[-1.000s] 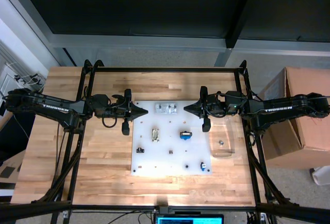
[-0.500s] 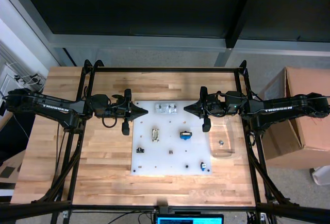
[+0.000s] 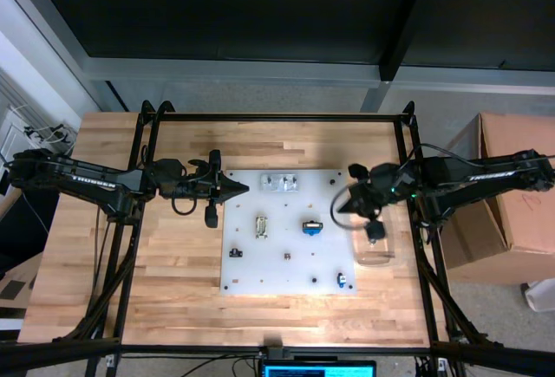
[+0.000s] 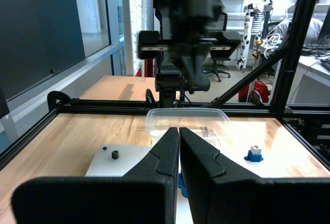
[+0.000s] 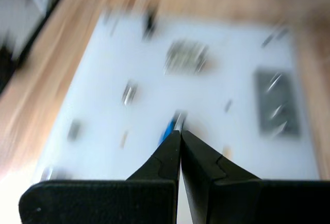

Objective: Pick the M12 nut and place it on its threads and fasten

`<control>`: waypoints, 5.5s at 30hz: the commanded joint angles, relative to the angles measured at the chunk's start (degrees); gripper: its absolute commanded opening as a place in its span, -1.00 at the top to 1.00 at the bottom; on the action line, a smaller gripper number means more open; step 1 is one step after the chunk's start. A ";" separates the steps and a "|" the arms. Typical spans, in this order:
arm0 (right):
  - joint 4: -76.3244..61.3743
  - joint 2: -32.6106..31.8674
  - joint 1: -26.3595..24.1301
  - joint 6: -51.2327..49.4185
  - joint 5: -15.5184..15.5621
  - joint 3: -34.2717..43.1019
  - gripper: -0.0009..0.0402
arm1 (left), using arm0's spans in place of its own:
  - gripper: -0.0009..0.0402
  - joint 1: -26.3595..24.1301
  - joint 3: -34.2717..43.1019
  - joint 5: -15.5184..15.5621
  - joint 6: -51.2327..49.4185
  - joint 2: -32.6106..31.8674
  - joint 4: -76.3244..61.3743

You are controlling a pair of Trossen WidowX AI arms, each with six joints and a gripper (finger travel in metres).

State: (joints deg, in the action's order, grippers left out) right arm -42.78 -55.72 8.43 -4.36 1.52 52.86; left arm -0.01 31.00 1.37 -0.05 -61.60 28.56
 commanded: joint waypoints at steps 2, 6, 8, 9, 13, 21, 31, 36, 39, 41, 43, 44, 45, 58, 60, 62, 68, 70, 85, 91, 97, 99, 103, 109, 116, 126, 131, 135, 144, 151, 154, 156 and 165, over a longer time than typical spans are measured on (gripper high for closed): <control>-15.96 -2.38 4.09 -5.97 0.02 4.87 0.96 | 0.96 0.00 0.02 -0.02 0.00 0.00 0.00; -27.15 -4.68 7.85 -13.40 0.02 6.84 0.96 | 0.96 0.00 0.02 -0.02 0.00 0.00 0.00; -31.50 -5.51 9.79 -18.56 0.02 6.78 0.96 | 0.96 0.00 0.02 -0.02 0.00 0.00 0.00; -33.14 -5.90 10.64 -20.92 -0.04 6.64 0.96 | 0.96 0.00 0.02 -0.02 0.00 0.00 -0.02; -36.28 -7.43 12.31 -27.74 -0.50 6.54 0.96 | 0.96 0.00 0.02 -0.02 0.00 0.00 0.00; -36.02 -9.57 13.38 -45.22 -3.15 6.54 0.74 | 0.96 0.00 0.02 -0.02 0.00 0.00 0.00; -30.49 -10.45 15.52 -55.32 -4.96 1.31 0.15 | 0.96 0.02 0.02 -0.02 0.00 0.00 0.02; -26.47 -10.60 15.69 -56.59 -4.48 -2.73 -0.08 | 0.96 0.00 0.02 -0.02 0.00 0.00 0.00; -25.83 -11.37 15.76 -56.61 -4.46 -4.07 -0.16 | 0.96 0.02 0.02 -0.02 0.00 0.00 0.00; -24.76 -11.52 15.80 -56.61 -4.44 -5.09 -0.19 | 0.96 0.00 0.02 -0.02 0.00 0.00 -0.02; -23.43 -11.52 15.85 -56.59 -4.31 -5.86 -0.21 | 0.96 0.02 0.02 -0.02 0.00 0.00 0.02; -22.67 -11.52 15.87 -56.54 -3.98 -6.16 -0.22 | 0.96 0.00 0.02 -0.02 0.00 0.00 0.02; -21.88 -11.52 15.87 -56.46 -3.15 -6.47 -0.22 | 0.96 0.00 0.02 -0.02 0.00 0.00 0.02; -15.96 -14.71 15.98 -63.23 -1.49 -11.19 -0.21 | 0.96 0.00 0.02 -0.02 0.00 0.00 0.00; -15.76 -15.82 15.96 -63.69 -1.53 -11.23 -0.21 | 0.96 0.02 0.02 -0.02 0.00 0.00 0.00; -15.34 -16.48 15.93 -63.67 -1.49 -11.23 -0.21 | 0.96 0.00 0.02 -0.02 0.00 0.00 0.00; -13.29 -17.44 15.93 -68.35 -1.57 -11.93 -0.21 | 0.96 0.02 0.02 -0.02 0.00 0.00 0.00; -13.16 -17.70 15.93 -72.00 -1.75 -12.15 -0.21 | 0.96 0.00 0.02 -0.02 0.00 0.00 0.00; -5.73 -17.94 15.82 -87.86 -3.54 -17.05 -0.21 | 0.96 0.02 0.02 -0.02 0.00 0.00 -0.02; -4.33 -19.52 15.82 -88.39 -3.43 -17.79 -0.21 | 0.96 0.00 0.02 -0.02 0.00 0.00 0.00; -2.89 -20.52 15.82 -89.64 -3.43 -17.92 -0.14 | 0.96 0.02 0.02 -0.02 0.00 0.00 0.00; -2.67 -20.52 15.82 -89.61 -3.45 -17.92 -0.10 | 0.96 0.00 0.02 -0.02 0.00 0.00 -0.02; -2.58 -20.52 15.80 -89.61 -3.43 -17.92 -0.02 | 0.96 0.00 0.02 -0.02 0.00 0.00 0.00; -2.25 -20.52 15.82 -89.18 -3.37 -17.97 0.03 | 0.96 0.02 0.02 -0.02 0.00 0.00 0.00; -2.05 -20.52 15.80 -89.18 -2.97 -17.97 0.06 | 0.96 0.00 0.02 -0.02 0.00 0.00 0.00; -2.14 -20.52 15.82 -89.18 -2.95 -17.97 0.39 | 0.96 0.02 0.02 -0.02 0.00 0.00 0.00; -2.23 -20.52 15.80 -89.11 -2.95 -17.97 0.54 | 0.96 0.00 0.02 -0.02 0.00 0.00 0.00; -2.38 -20.44 15.80 -88.87 -2.91 -17.77 0.63 | 0.96 0.00 0.02 -0.02 0.00 0.00 0.00; -6.38 -20.02 15.23 -80.50 -0.09 -14.69 0.73 | 0.96 0.00 0.02 -0.02 0.00 0.00 0.00; -13.29 -18.97 14.32 -55.93 1.49 -9.20 0.77 | 0.96 0.00 0.02 -0.02 0.00 0.00 0.00; -17.88 -18.93 14.32 -51.43 1.53 -6.08 0.79 | 0.96 0.00 0.02 -0.02 0.00 0.00 0.00; -20.50 -18.95 14.32 -48.70 1.53 -3.96 0.79 | 0.96 0.00 0.02 -0.02 0.00 0.00 0.00; -24.11 -18.95 14.36 -37.29 0.81 3.02 0.78 | 0.96 0.00 0.02 -0.02 0.00 0.00 0.00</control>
State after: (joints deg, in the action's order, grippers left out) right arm -66.96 -74.63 22.74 -42.96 2.57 55.09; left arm -0.01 31.03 1.37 -0.05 -61.60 28.53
